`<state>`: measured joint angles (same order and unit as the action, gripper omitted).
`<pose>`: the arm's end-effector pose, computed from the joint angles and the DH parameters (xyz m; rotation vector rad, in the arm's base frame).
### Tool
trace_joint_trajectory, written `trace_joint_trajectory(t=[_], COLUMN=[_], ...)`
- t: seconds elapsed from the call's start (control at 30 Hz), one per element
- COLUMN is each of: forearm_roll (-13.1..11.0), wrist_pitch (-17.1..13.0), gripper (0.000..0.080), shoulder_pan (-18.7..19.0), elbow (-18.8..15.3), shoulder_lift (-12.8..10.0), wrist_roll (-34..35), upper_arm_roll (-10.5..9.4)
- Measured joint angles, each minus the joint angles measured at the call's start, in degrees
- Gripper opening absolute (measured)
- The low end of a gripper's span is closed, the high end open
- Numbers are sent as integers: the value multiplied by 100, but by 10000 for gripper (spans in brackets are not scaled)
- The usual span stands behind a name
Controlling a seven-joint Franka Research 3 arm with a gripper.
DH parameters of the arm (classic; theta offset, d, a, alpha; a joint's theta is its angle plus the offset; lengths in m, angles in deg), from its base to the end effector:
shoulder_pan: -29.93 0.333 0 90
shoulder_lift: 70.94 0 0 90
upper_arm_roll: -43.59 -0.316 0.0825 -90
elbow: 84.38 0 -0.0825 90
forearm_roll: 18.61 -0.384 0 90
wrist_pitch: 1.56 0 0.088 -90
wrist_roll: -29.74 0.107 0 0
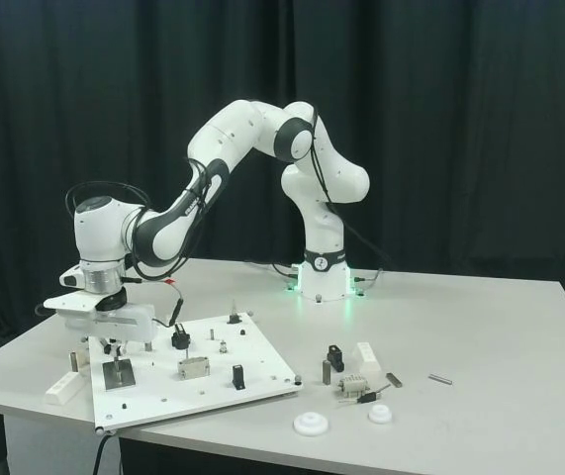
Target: Remove small gear.
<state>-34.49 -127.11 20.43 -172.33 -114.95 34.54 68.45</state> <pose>0.6100 -0.3481 0.2281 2.8626 -1.1214 -0.0795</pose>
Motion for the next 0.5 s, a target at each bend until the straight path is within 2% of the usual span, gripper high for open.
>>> trace_joint_trajectory(t=[0.3,0.5], forearm_roll=[157,181], wrist_pitch=[222,360], gripper=[198,198], shoulder_pan=[63,71], elbow=[70,130], shoulder_lift=[104,159], wrist_roll=[-5,-5], upper_arm_roll=[94,104])
